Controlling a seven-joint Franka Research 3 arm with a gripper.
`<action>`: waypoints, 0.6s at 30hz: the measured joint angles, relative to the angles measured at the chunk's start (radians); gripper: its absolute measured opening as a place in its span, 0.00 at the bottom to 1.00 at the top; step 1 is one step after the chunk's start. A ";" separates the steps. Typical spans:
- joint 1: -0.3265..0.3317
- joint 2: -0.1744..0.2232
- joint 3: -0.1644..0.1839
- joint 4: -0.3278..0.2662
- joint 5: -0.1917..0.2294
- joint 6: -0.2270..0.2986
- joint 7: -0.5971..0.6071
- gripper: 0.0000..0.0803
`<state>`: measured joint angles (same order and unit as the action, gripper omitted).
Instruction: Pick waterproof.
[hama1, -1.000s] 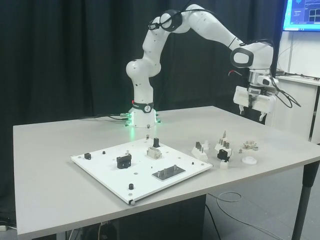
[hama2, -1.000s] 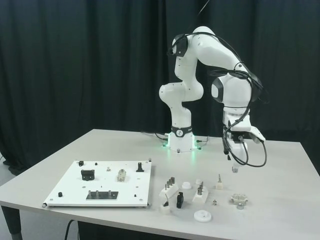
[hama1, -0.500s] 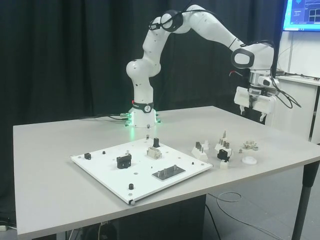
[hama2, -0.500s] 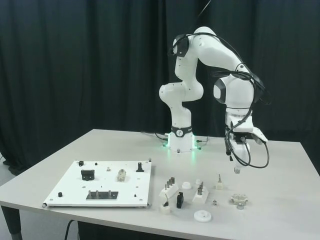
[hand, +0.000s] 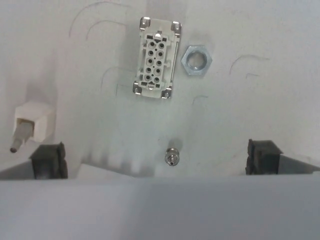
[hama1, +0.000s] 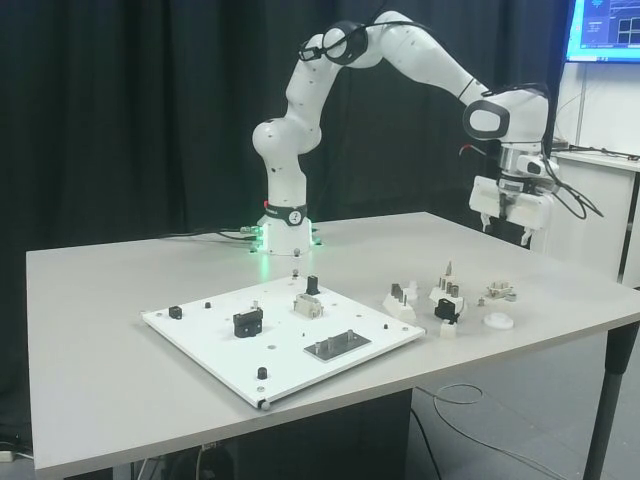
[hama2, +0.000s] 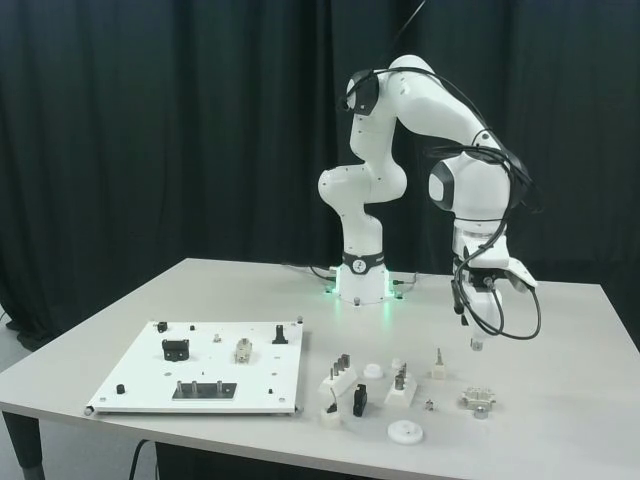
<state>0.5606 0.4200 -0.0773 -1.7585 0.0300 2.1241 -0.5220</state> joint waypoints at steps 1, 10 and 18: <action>0.000 0.001 0.000 0.000 0.000 0.002 0.000 1.00; 0.000 0.008 0.000 0.000 0.000 0.009 0.010 1.00; 0.001 0.016 0.000 0.000 0.000 0.019 0.016 1.00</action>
<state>0.5618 0.4359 -0.0773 -1.7585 0.0300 2.1427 -0.5061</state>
